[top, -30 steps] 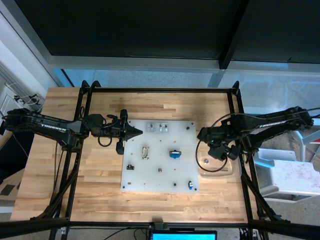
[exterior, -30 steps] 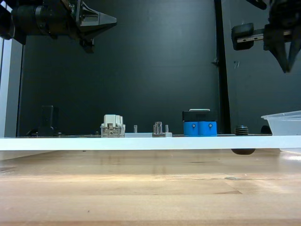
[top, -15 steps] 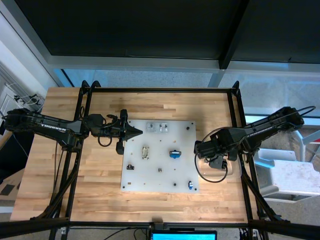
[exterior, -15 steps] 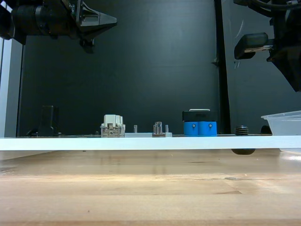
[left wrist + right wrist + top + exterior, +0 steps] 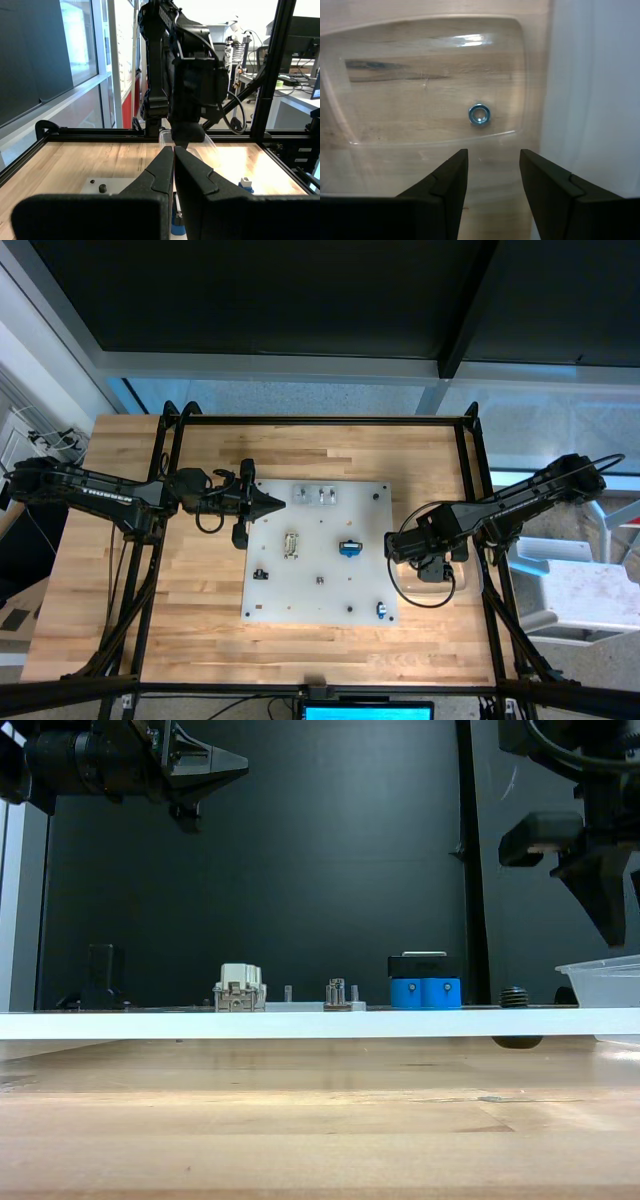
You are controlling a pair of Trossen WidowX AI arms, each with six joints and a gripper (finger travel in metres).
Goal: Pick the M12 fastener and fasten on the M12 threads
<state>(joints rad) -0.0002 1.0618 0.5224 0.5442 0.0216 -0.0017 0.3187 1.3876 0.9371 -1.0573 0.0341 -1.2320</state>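
Right gripper [image 5: 492, 156] fingers spread, grasping nothing, above clear tray [image 5: 395, 100], centre right in high view. M12 fastener [image 5: 479, 114] lies loose in tray. M12 threads [image 5: 514, 996] bare, lower right in low view. Left gripper [image 5: 278, 504] fingers pressed together, at white board [image 5: 300, 595] upper-left edge. Left arm [image 5: 100, 495] lettering: "TROSSEN".

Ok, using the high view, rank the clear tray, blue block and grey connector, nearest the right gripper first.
1. Clear tray, directly beneath the right gripper, right of the board.
2. Blue block, mid-board.
3. Grey connector, left of mid-board.
The left gripper hovers over the board's far left edge.
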